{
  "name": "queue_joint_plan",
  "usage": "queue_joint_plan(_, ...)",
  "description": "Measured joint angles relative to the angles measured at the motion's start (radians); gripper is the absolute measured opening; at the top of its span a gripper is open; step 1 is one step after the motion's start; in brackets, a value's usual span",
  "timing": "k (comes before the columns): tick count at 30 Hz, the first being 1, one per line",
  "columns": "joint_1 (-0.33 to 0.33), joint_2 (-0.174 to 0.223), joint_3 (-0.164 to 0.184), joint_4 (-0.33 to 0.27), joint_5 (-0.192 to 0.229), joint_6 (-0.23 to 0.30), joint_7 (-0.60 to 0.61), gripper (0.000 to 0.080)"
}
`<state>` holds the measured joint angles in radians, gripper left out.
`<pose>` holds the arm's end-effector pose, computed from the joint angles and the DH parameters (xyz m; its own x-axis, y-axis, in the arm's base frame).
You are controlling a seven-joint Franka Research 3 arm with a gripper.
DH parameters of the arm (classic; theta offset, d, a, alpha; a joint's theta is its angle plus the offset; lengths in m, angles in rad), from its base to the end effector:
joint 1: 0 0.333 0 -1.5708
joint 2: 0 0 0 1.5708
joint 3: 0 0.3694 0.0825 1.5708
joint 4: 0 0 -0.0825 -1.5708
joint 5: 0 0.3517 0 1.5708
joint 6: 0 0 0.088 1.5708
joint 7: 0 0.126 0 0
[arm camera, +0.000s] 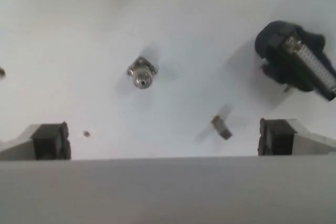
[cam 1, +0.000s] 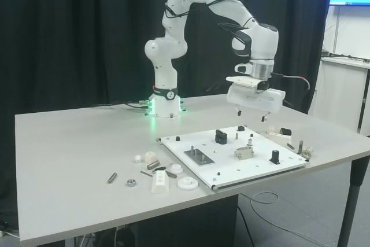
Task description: Remove BNC.
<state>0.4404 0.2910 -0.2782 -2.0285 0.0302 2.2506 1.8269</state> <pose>0.5685 0.1029 0.3584 -0.1029 -0.9923 0.0690 -0.9936 0.1058 0.0406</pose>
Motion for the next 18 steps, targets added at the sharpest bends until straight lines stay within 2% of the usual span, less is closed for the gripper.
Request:
queue_joint_plan(8, 0.018, 0.000, 0.000, -0.030, -0.019, 0.064, 0.240, 0.0800)
queue_joint_plan(18, 0.024, 0.003, -0.001, -0.065, -0.023, 0.142, 0.360, 0.0800)
